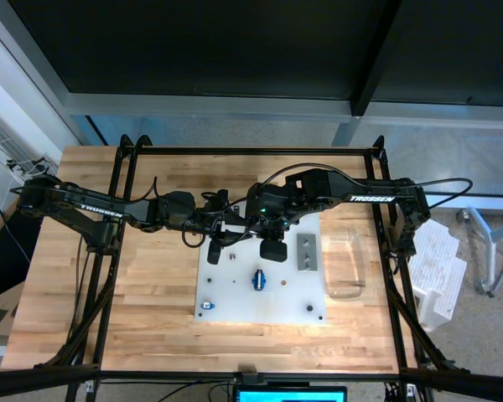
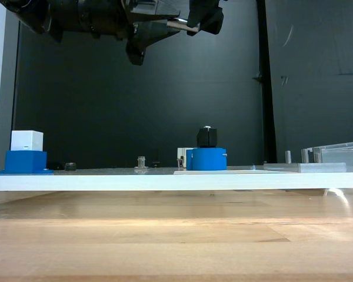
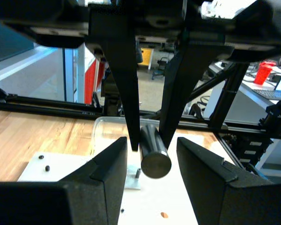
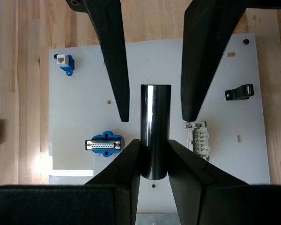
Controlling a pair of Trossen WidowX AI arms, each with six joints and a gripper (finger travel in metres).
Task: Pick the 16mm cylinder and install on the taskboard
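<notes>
1. Bench (image 1: pixel 109 293): light wooden top. We note it carries the taskboard and a tray.
2. Left hand (image 3: pixel 152 140): we log it raised over the far half of the taskboard. Its fingers (image 3: pixel 103 178) are apart, flanking one end of the cylinder without touching it.
3. 16mm cylinder (image 3: pixel 155 163): dark polished metal. We find it held clear of the board, between the two hands.
4. Right hand (image 4: pixel 154 141): it meets the left one head-on. We record its fingers (image 4: pixel 126 164) clamped on the cylinder.
5. Taskboard (image 1: pixel 235 293): white plate lying flat beneath both hands. We list on it a blue connector (image 1: pixel 258 280) and a grey metal block (image 1: pixel 307 251).
6. Clear plastic tray (image 1: pixel 348 266): just beside the board's right edge.
</notes>
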